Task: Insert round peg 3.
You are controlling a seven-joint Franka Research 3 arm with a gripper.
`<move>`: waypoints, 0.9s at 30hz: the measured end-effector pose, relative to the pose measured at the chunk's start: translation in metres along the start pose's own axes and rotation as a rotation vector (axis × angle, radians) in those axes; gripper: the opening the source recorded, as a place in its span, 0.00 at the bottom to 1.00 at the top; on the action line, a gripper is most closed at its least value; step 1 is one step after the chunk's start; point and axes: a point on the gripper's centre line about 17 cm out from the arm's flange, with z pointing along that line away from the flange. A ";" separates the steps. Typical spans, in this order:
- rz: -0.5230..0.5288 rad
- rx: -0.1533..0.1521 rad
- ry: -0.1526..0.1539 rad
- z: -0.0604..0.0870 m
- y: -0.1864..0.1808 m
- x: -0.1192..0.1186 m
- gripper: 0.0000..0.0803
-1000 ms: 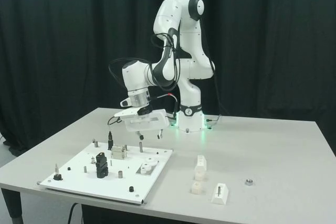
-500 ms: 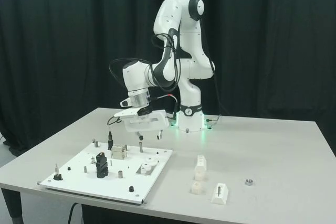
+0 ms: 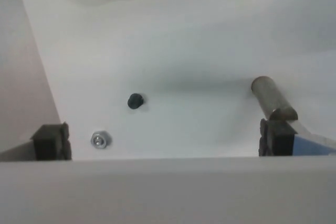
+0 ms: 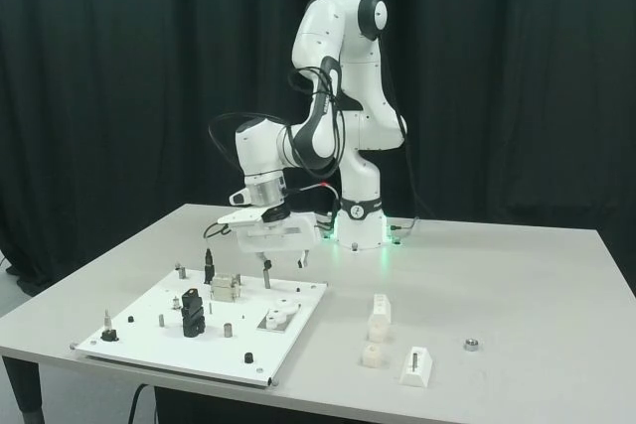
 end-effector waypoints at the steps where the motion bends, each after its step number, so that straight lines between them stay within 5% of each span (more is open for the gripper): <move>1: -0.001 0.000 0.001 0.000 0.000 0.000 1.00; 27: -0.028 -0.028 0.060 -0.006 -0.005 0.021 1.00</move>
